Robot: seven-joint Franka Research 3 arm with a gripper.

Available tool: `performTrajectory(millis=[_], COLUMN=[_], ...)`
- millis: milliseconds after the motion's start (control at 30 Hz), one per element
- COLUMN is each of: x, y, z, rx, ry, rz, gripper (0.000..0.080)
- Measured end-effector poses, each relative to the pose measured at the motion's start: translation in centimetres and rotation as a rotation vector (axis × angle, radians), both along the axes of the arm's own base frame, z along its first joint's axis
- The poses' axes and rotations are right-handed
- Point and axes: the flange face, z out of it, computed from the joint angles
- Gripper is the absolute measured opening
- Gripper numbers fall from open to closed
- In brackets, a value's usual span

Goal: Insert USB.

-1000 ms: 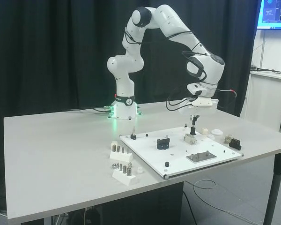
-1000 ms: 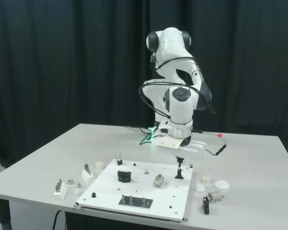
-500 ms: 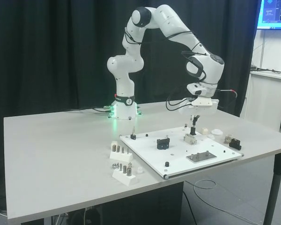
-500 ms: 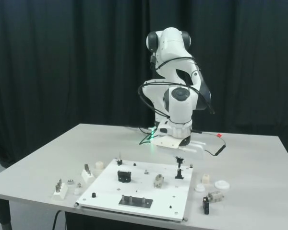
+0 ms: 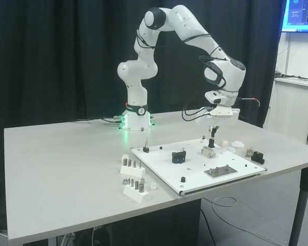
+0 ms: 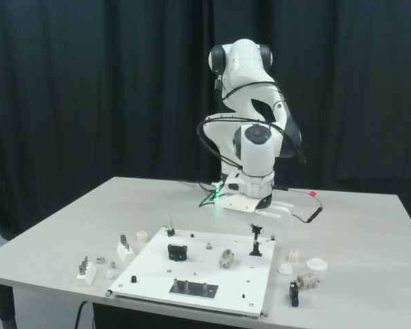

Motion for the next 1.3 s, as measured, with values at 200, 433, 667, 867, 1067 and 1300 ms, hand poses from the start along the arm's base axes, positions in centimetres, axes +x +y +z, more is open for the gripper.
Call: performTrajectory(millis=[200,433,667,867,1067,1300], x=[-0.04,-0.08,-0.14,-0.22,-0.42,-0.7], y=[0.02,0.01,-0.01,-0.01,0.01,-0.22], z=[-0.01,-0.02,-0.03,-0.03,0.01,0.02], rx=[0.003,0.007,0.01,0.009,0.005,-0.011], ry=[0.002,0.005,0.008,0.009,0.009,0.008], rz=[0.011,0.031,0.044,0.05,0.056,0.071], gripper=[0.007,0.007,0.007,0.007,0.007,0.007])
